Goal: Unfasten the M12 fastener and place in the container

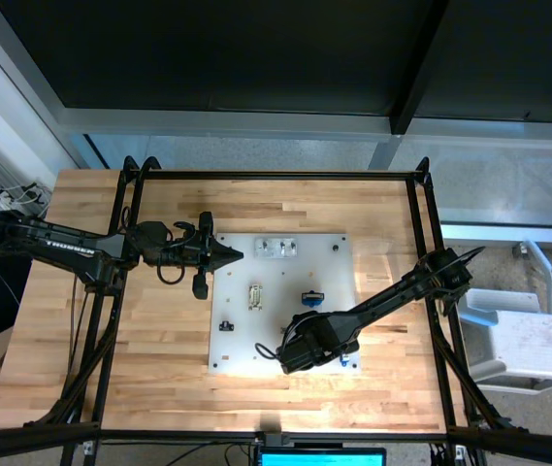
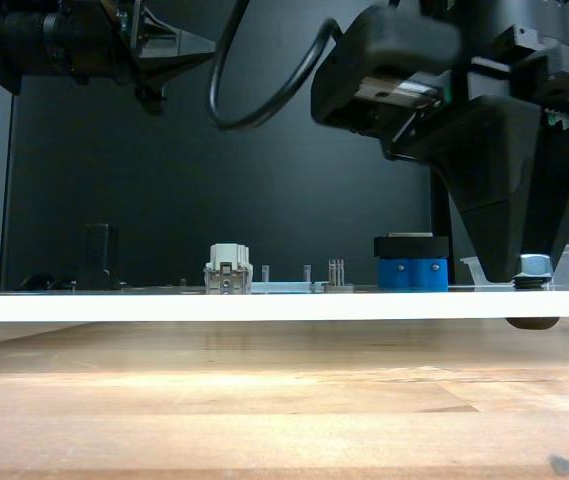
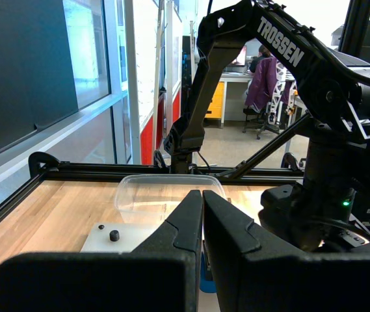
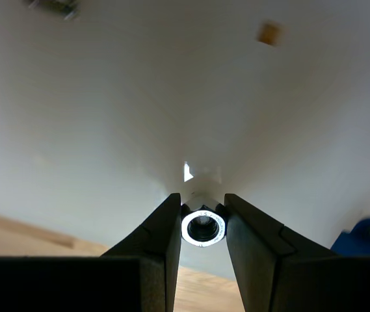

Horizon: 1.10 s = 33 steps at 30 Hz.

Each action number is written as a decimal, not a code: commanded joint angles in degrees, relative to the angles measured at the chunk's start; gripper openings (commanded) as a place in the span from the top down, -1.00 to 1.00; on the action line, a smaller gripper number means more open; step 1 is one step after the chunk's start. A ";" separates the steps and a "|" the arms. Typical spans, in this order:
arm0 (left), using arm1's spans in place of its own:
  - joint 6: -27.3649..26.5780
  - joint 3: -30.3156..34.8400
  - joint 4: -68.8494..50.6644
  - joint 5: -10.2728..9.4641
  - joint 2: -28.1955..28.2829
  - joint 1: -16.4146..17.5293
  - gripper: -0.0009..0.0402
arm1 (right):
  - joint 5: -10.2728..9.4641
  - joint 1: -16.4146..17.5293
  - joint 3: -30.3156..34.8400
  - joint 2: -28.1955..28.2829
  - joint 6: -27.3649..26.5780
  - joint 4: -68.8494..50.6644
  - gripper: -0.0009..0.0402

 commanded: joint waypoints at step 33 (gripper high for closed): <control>0.00 0.00 0.02 0.02 0.02 0.00 0.96 | 0.07 -4.59 -4.02 -13.35 -63.67 -3.69 0.84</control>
